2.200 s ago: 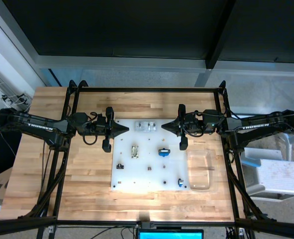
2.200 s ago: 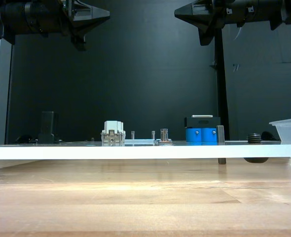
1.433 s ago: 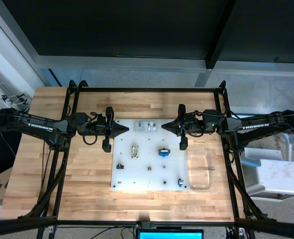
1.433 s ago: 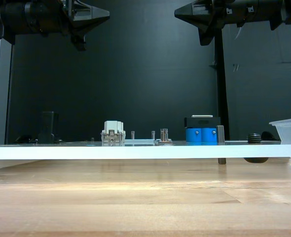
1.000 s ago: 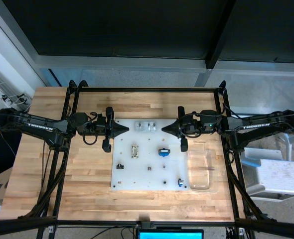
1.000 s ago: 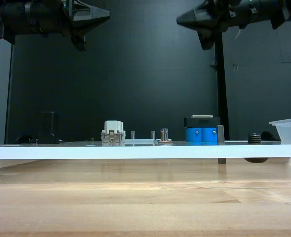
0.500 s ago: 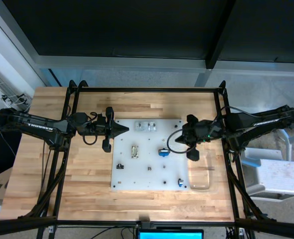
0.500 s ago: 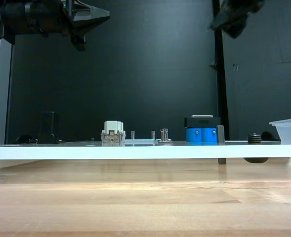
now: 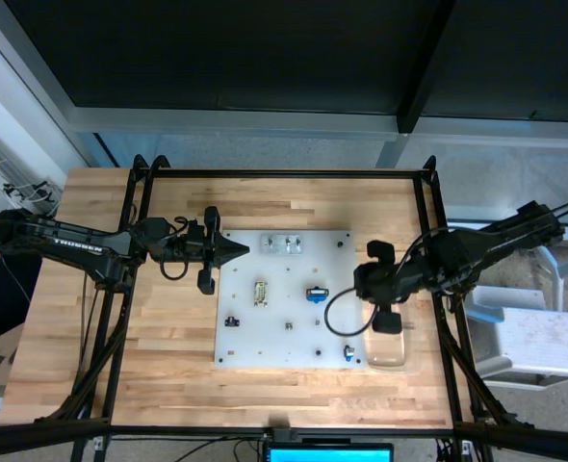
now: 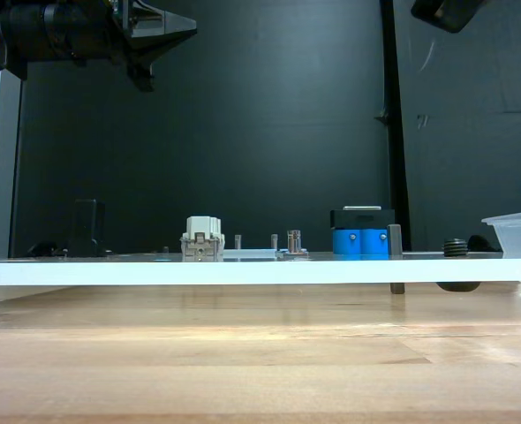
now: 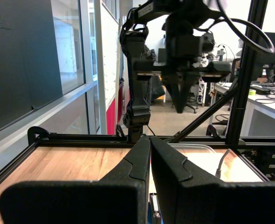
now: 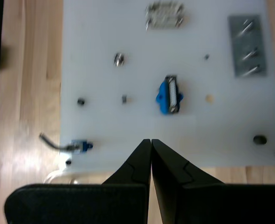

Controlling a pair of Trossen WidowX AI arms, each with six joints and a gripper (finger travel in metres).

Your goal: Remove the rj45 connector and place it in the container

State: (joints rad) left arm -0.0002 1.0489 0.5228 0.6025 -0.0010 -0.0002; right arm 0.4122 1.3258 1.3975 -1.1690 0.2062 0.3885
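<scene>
The rj45 connector (image 9: 348,351), a tiny blue and dark plug, sits near the white board's (image 9: 265,339) near right corner; the right wrist view shows the plug (image 12: 81,146) with a thin dark tail. The clear container (image 9: 390,351) lies on the table just right of the board, partly under my right arm. My right gripper (image 9: 369,279) hangs high over the board's right edge, pointing down, its fingers pressed together (image 12: 151,140) and holding nothing. My left gripper (image 9: 246,249) hovers high at the board's far left edge, shut and empty (image 11: 149,138).
A bright-blue block connector (image 9: 316,295) and a silvery connector (image 9: 261,293) stand mid-board. A grey plate with pins (image 9: 280,244) sits at the board's far edge, and small studs are scattered around. A black frame rail (image 9: 284,174) surrounds the table.
My right arm has swung nearer and to the right, tipping its gripper from level to pointing down above the board's right edge. The left arm has stayed still.
</scene>
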